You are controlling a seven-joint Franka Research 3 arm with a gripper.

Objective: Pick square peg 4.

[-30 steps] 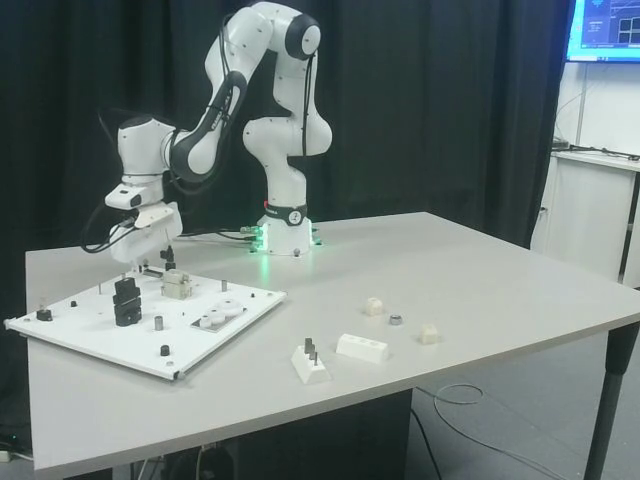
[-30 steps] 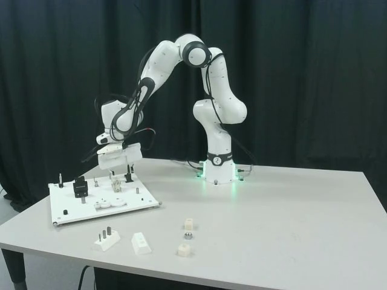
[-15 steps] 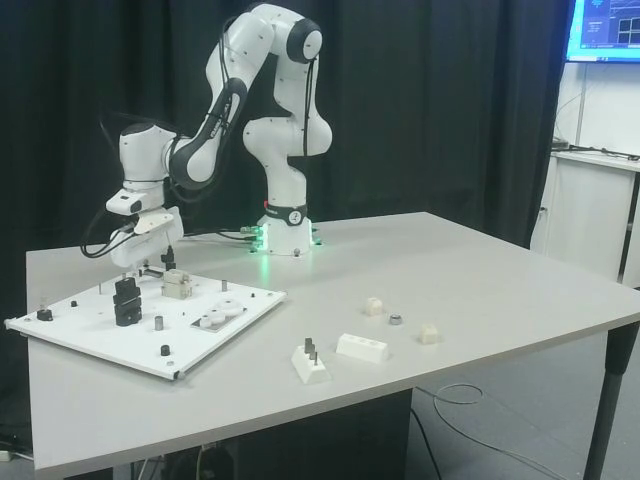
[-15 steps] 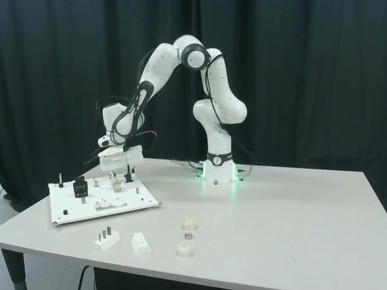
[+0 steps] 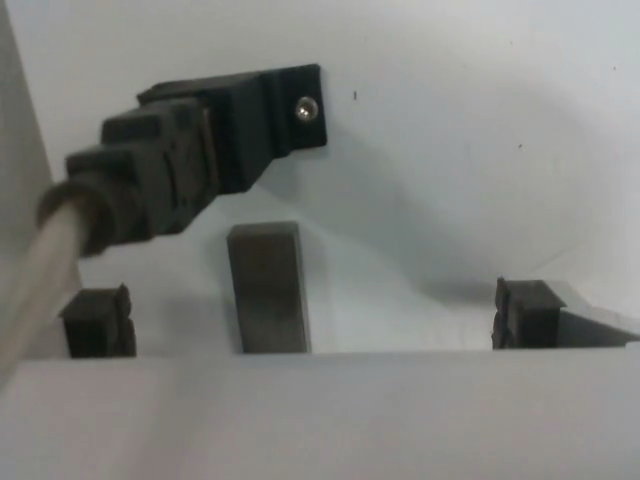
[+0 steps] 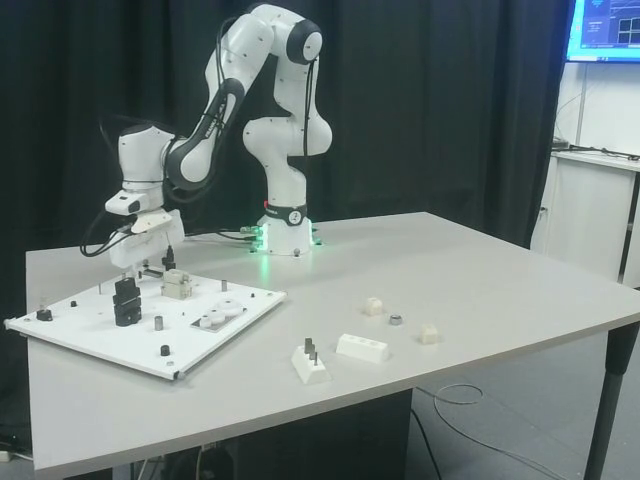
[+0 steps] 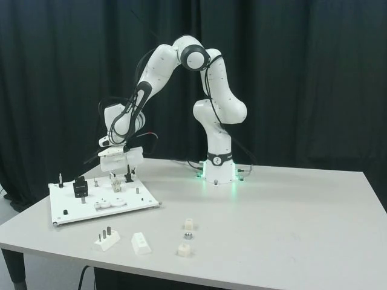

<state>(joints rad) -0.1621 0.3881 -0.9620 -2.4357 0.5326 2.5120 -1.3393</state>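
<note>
Starting at your left in the first room view, the white board [image 6: 140, 325] lies on the grey table [image 6: 400, 280] with a small black knob [image 6: 44, 315] near its far-left corner, a black block [image 6: 125, 301] further in, a small grey fixture [image 6: 177, 285] beside that, and white round pieces [image 6: 216, 317] toward its near right edge. The gripper [image 6: 148, 262] hangs over the back part of the board, just behind the black block and the grey fixture. In the wrist view you can see the two fingertips [image 5: 98, 322] spread wide apart and holding nothing, with square peg 4 [image 5: 266, 285] standing upright on the board between them, nearer to one fingertip than the other and touching neither. Just beyond the peg a black connector [image 5: 205, 150] is screwed to the board, with a grey cable [image 5: 45, 270] leading off it. Moving right off the board in the first room view, a small white stand with two dark pegs [image 6: 310, 362] sits near the table's front edge, a white holder block [image 6: 362, 347] lies beside it, then two small white pieces [image 6: 373, 306] [image 6: 429, 333] with a dark ring [image 6: 396, 320] between them. The arm's base [image 6: 283, 228] stands at the back of the table, green light at its foot.
</note>
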